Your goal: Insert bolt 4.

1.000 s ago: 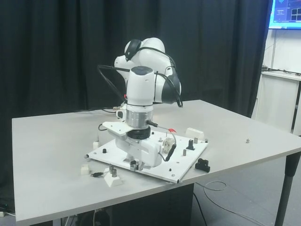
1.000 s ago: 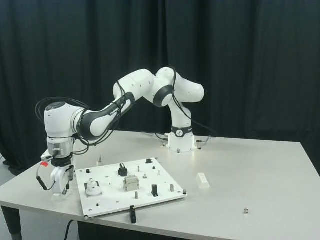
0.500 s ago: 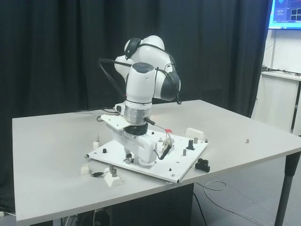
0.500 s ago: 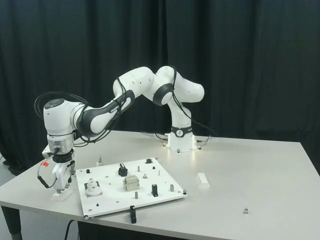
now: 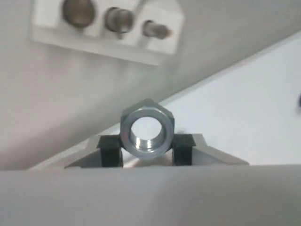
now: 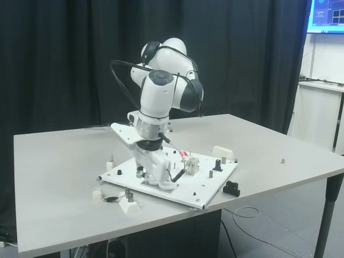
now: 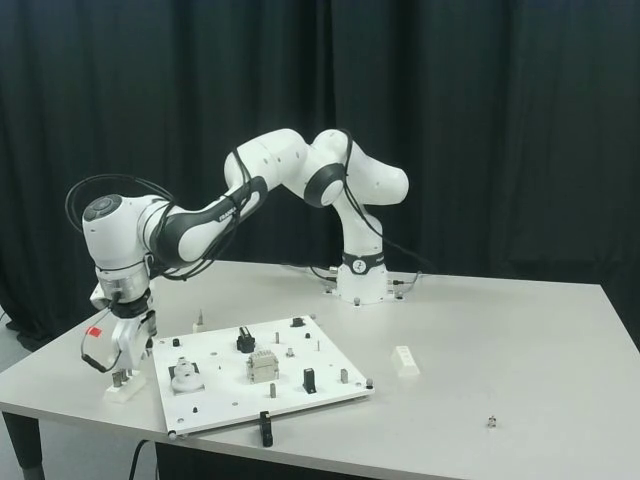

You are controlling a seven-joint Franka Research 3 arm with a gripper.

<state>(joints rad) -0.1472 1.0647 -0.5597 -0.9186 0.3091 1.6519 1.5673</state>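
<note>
In the wrist view a grey hexagonal bolt (image 5: 146,129) shows end-on, with a round threaded bore in its middle. My gripper (image 5: 146,149) is shut on it, one black fingertip (image 5: 110,150) on each side. A white holder block (image 5: 106,28) below carries three more bolts and lies on the grey table beside the white board (image 5: 244,108). In the room views the gripper (image 6: 141,173) (image 7: 119,377) hangs tilted just above that block (image 6: 129,205) (image 7: 126,392), at the board's (image 6: 215,183) (image 7: 260,405) outer edge.
The board holds a gear (image 7: 183,378), a grey connector (image 7: 261,367), black clips and several pegs. On the table lie a white block (image 6: 222,151), a black piece (image 6: 232,187), a small cube (image 6: 97,193) and a lone small part (image 6: 282,159).
The gripper has risen off the holder block with the bolt between its fingers. The wrist has tilted and the forearm has swung back over the last second.
</note>
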